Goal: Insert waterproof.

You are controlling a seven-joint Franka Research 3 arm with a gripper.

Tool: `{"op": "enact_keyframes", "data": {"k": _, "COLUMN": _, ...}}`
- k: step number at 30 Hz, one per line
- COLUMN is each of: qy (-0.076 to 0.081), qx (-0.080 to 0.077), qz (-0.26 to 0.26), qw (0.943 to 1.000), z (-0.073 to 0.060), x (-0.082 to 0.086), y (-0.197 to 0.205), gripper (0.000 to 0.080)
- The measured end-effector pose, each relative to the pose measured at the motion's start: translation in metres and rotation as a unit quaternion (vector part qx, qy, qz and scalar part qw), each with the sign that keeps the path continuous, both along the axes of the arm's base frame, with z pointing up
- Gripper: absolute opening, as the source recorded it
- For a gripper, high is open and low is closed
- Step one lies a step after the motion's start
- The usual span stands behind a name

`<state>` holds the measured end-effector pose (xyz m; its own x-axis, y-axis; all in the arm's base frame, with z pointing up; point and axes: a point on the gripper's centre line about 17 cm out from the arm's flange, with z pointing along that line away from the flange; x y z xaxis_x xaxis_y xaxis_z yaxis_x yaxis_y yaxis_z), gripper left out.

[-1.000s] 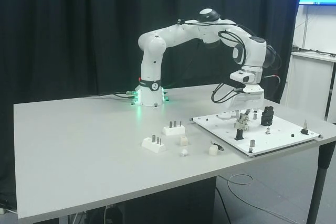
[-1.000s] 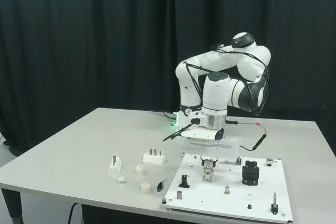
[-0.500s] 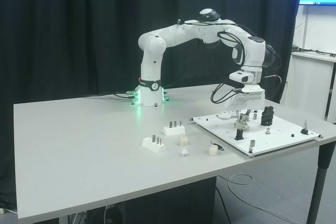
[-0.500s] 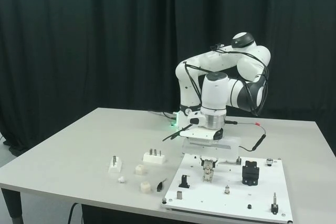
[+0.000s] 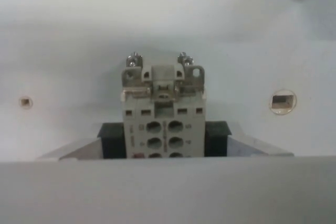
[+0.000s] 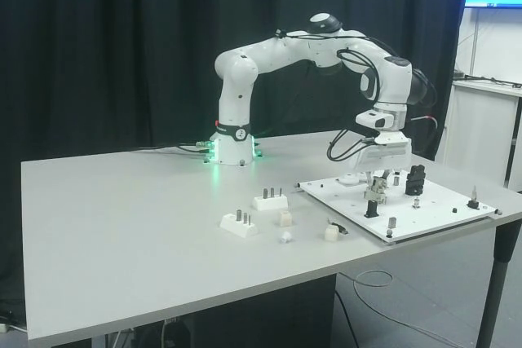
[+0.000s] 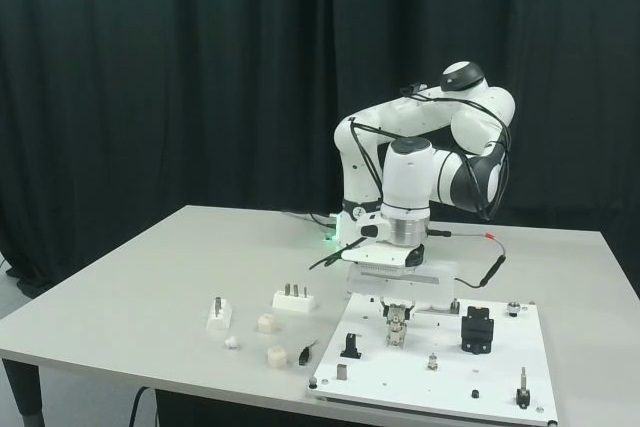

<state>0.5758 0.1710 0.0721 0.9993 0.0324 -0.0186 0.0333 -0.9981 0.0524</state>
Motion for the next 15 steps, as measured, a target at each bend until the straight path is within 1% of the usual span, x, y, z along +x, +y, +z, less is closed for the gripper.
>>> {"op": "enact_keyframes", "data": {"k": 15, "qy": -0.001, "qx": 0.003, "qz": 0.005, "qw": 1.0000, "z": 0.0002, "x": 0.0019, "y": -0.0003, "gripper": 0.0310}}
